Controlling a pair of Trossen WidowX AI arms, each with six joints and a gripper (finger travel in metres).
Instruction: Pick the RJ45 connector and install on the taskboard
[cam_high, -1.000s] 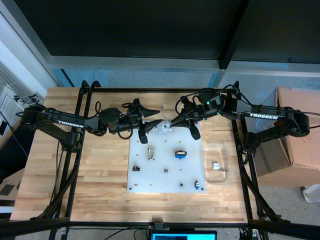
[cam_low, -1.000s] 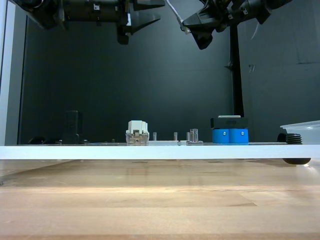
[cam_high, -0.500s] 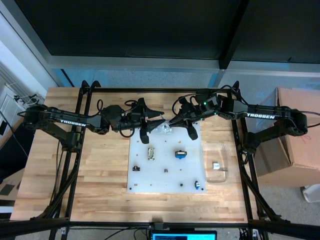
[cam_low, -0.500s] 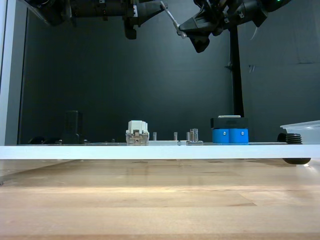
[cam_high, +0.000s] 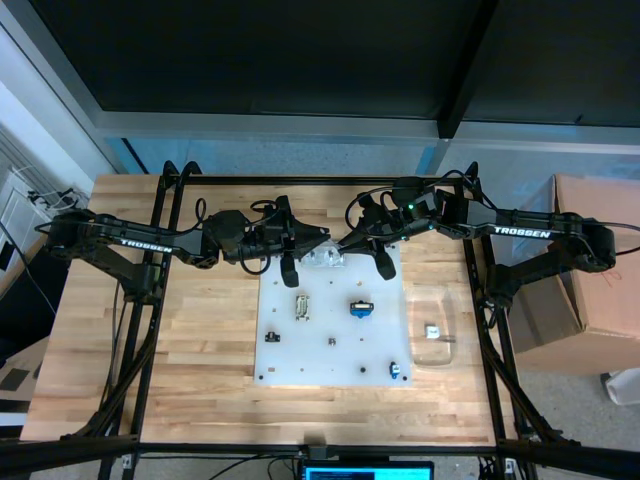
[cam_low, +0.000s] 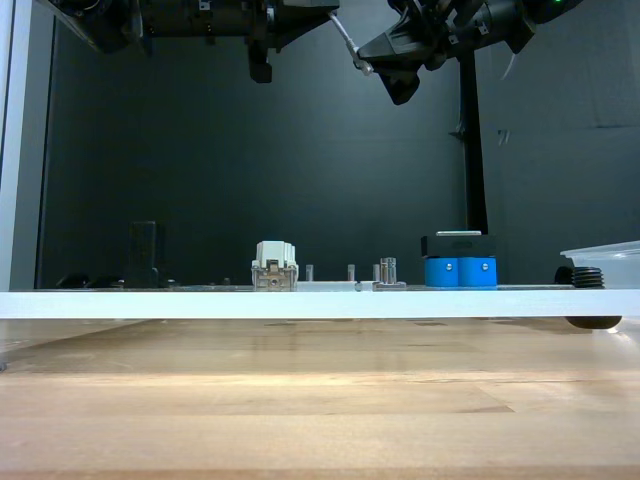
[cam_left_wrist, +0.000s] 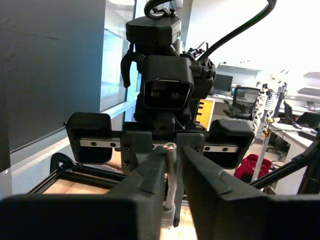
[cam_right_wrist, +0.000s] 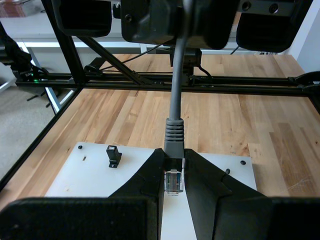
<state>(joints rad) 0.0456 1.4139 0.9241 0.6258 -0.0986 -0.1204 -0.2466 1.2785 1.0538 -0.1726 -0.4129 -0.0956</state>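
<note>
Fingers (cam_right_wrist: 145, 176) of both grippers (cam_left_wrist: 172, 155) (cam_right_wrist: 174, 162) around connector (cam_right_wrist: 173, 181)

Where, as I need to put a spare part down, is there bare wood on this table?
Bare table wood lies left of the task board and along its near edge. Crowded above the board's far edge: the left gripper grips the cable, the right gripper the RJ45 connector. A clear tray borders the board's right.

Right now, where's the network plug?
The right wrist view shows the RJ45 connector clamped in the right hand, high over the task board's far edge; the left hand is at its cable.
</note>
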